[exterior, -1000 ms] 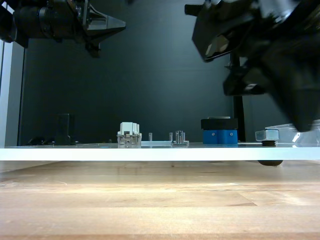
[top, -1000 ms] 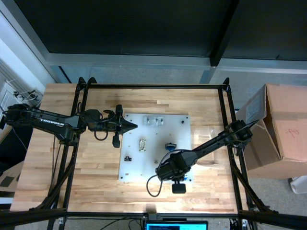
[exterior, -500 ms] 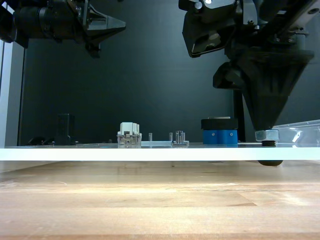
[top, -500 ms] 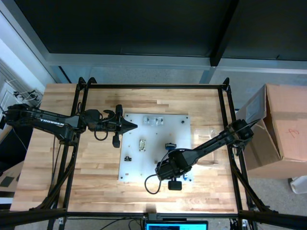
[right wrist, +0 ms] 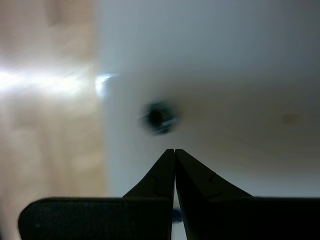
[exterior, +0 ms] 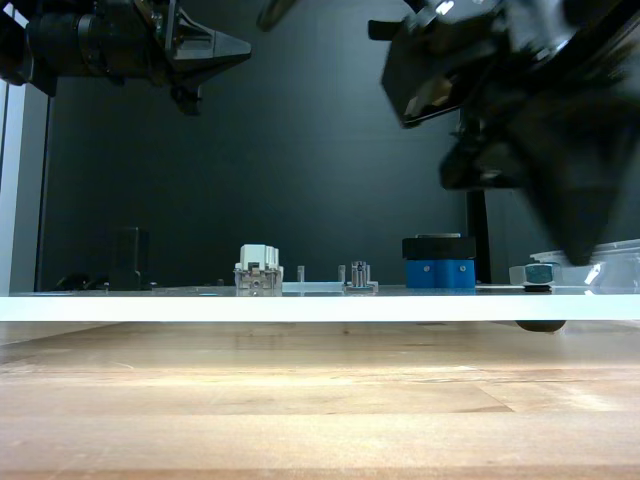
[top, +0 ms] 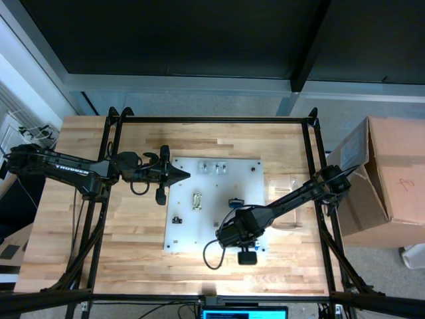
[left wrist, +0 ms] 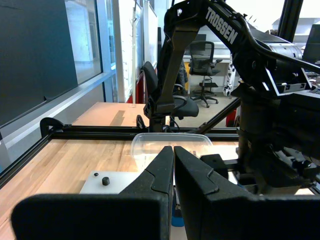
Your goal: Pick the M12 nut and place it on its threads and fasten
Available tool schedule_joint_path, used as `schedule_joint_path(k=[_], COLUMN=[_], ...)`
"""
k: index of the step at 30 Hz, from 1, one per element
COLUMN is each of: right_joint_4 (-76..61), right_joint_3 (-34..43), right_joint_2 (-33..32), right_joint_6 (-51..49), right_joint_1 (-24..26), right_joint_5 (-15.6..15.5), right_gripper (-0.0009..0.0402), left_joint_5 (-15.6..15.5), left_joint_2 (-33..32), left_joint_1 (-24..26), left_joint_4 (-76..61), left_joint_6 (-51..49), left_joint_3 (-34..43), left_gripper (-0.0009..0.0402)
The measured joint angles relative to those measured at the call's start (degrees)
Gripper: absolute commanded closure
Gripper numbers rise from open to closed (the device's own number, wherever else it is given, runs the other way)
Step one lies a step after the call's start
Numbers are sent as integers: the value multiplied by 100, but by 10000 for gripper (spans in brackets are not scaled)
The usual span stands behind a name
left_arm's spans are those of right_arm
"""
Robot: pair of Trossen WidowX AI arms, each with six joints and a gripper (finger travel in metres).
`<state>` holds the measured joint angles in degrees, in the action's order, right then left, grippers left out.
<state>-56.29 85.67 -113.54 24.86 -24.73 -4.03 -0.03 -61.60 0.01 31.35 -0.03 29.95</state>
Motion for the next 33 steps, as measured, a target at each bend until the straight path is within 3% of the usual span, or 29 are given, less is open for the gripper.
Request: schedule_joint_path(k=[5,10,12,15,17,19,24,26,30,33], right_joint_4=[50,225,269,315,269,254,153,151,199,310], right_joint_3=[0,0,0,-4,-4,-4,-4,-4,-4,-31], right_joint_2=[15,-13,-22,-22,-22,-20,-11,-9,-9,-22], right_joint_6=[326,332,278,20,-48,-22,144,326,487,455], right_joint_1=[-9,4,-7,2,2,-2,4,0,0,-13], right_joint_5=[549,496,85,-1132,-1471,-1235,81,417,428,35], right_gripper=[393,393,393,393,393,393,393,393,393,393], left_joint_5=[2,0,2,2,2,0,2,2,2,2], left_joint_2=[0,0,0,0,0,0,0,0,0,0], left_joint_1=[0,0,0,0,0,0,0,0,0,0], left_joint_4=[0,0,0,0,0,0,0,0,0,0], left_joint_6=[0,0,0,0,0,0,0,0,0,0], left_joint_3=[-2,-2,-2,0,-2,-2,0,0,0,0], left_gripper=[393,393,393,393,393,393,393,393,393,393])
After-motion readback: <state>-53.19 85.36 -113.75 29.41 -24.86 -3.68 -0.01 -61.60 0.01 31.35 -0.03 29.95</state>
